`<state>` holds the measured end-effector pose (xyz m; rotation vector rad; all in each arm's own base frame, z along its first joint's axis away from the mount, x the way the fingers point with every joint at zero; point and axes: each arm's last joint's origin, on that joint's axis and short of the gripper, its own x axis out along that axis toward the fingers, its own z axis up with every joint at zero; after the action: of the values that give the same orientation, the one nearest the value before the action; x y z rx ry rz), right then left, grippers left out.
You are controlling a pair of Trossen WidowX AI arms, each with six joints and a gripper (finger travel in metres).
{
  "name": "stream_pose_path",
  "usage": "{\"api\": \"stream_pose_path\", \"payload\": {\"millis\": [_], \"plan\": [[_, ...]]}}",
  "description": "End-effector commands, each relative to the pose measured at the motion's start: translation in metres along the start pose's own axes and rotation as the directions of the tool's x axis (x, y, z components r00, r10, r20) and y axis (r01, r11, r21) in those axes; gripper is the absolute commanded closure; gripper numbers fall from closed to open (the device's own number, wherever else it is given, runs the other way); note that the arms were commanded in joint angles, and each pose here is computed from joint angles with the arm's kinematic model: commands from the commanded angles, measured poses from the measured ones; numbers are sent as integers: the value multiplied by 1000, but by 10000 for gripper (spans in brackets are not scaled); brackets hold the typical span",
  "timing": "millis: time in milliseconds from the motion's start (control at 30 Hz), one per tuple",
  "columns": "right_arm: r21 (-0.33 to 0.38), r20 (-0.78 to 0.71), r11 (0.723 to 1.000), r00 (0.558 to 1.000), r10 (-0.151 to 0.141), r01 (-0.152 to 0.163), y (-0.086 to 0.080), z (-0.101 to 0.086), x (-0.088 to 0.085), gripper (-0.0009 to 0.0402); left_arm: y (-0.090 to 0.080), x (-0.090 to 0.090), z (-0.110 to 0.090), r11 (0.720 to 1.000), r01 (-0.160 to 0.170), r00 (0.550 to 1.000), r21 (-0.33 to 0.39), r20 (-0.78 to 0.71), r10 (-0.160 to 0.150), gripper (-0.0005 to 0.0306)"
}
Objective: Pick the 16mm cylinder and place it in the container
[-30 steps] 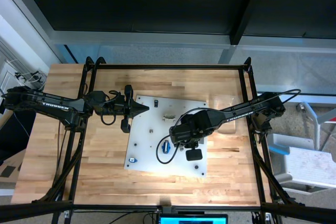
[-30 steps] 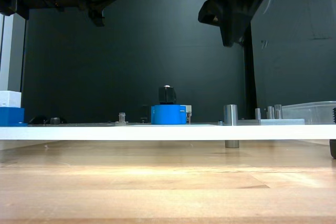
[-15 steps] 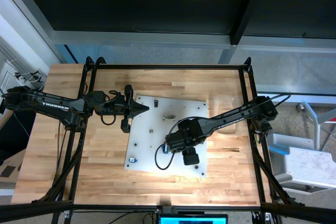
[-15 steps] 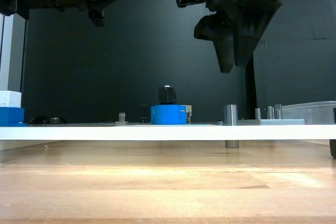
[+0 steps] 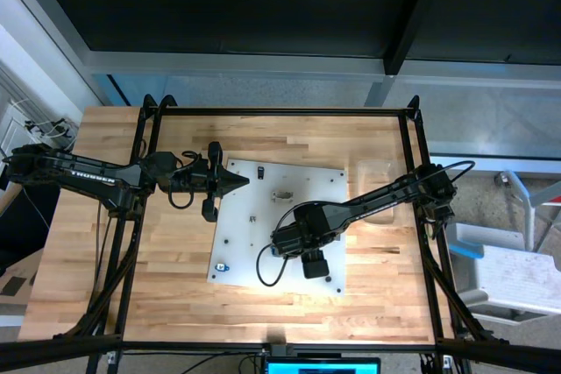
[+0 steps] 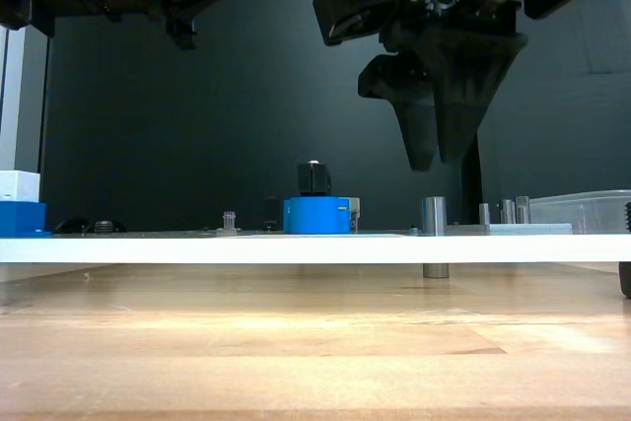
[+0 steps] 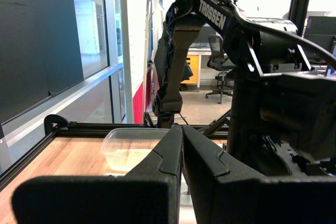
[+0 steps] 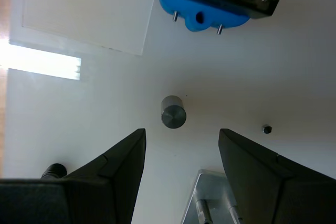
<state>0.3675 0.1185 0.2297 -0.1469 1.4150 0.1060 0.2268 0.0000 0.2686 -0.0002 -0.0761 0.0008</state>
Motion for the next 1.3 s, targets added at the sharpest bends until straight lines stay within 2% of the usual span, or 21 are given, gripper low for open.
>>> {"api": "stream_pose_path", "payload": {"millis": [33,600,1300], "plan": [[0,-2,1000,1000,0,0,1,1,3,200,0,0,0,1000,0,1000,0,0,0,300],[-1,13,1000,1000,4,-4,3,1,22,201,0,0,0,1000,0,1000,0,0,0,300],[-3,23,1000,1000,5,-5,3,-2,35,202,0,0,0,1000,0,1000,0,0,0,300]]}}
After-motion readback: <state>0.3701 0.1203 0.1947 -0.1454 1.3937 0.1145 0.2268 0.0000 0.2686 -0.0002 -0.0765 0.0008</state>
